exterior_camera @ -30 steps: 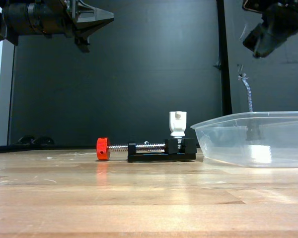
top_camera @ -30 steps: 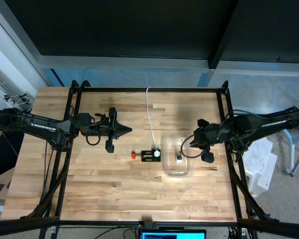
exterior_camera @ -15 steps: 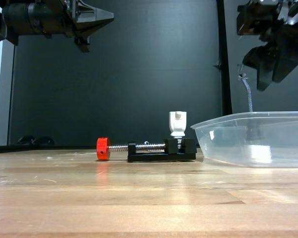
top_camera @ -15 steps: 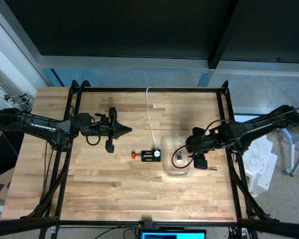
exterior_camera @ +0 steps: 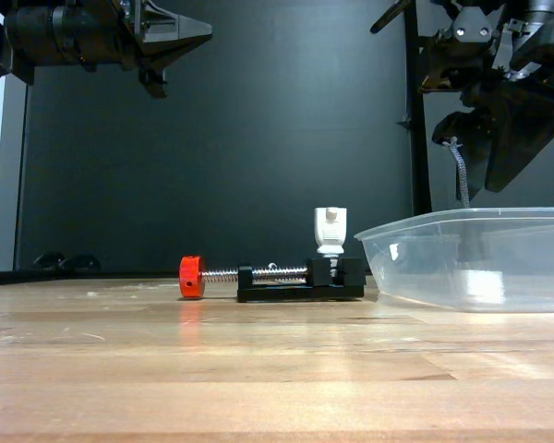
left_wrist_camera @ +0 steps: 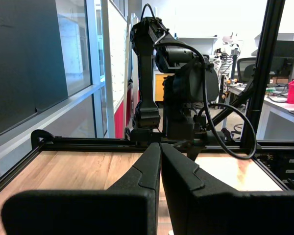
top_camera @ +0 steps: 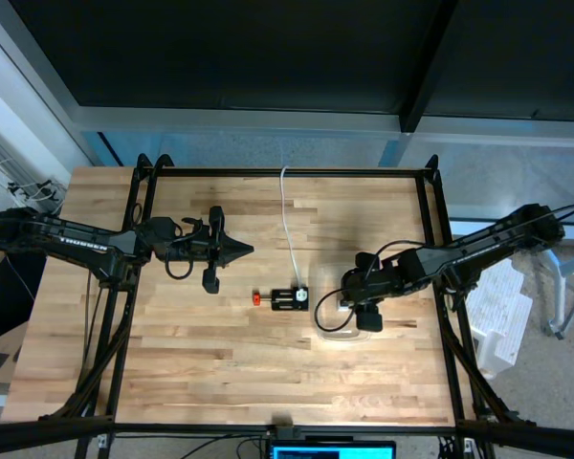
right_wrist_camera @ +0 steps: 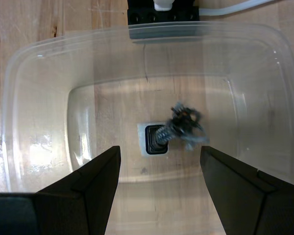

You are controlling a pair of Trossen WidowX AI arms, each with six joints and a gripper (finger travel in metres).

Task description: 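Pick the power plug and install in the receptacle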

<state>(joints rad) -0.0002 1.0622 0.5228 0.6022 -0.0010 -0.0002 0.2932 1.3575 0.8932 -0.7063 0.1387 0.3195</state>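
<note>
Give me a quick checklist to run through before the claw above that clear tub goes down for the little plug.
1. Right claw open: ok, its fingers are spread wide.
2. Claw lined up: ok, the power plug lies between the fingers in the right wrist view.
3. Plug free to lift: cannot tell, it sits in a whitish square piece inside the clear tray.
4. Claw above the tray's rim: ok in the low view.
5. Receptacle ready: ok, its white socket is uncovered.
6. Left claw out of the way: ok, shut, held high to the receptacle's left.
</note>
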